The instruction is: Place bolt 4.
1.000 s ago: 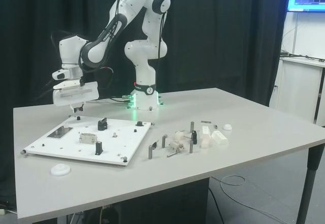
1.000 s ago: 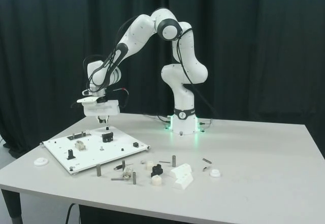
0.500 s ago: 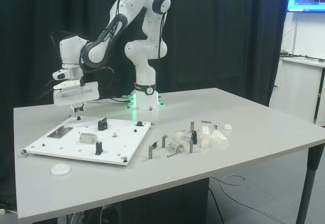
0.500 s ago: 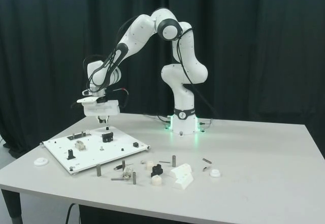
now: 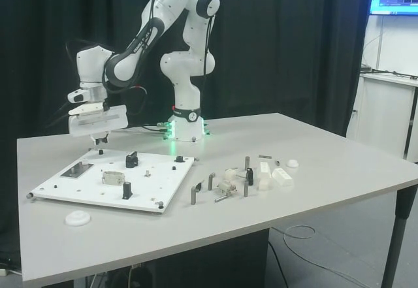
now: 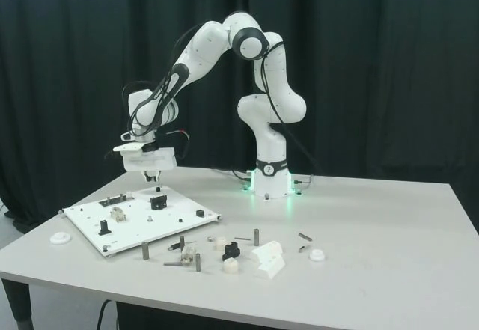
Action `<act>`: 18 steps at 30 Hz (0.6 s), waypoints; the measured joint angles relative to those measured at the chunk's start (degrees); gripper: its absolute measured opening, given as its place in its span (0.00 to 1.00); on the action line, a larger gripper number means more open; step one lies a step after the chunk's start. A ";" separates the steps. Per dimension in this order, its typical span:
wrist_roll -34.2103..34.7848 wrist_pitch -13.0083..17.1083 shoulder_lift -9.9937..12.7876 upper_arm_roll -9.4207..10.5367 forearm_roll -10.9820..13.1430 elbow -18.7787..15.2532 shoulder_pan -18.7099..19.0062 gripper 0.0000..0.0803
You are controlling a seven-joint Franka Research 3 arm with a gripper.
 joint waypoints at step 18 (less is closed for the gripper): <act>5.53 -5.63 -0.44 -2.95 0.00 1.92 5.53 0.28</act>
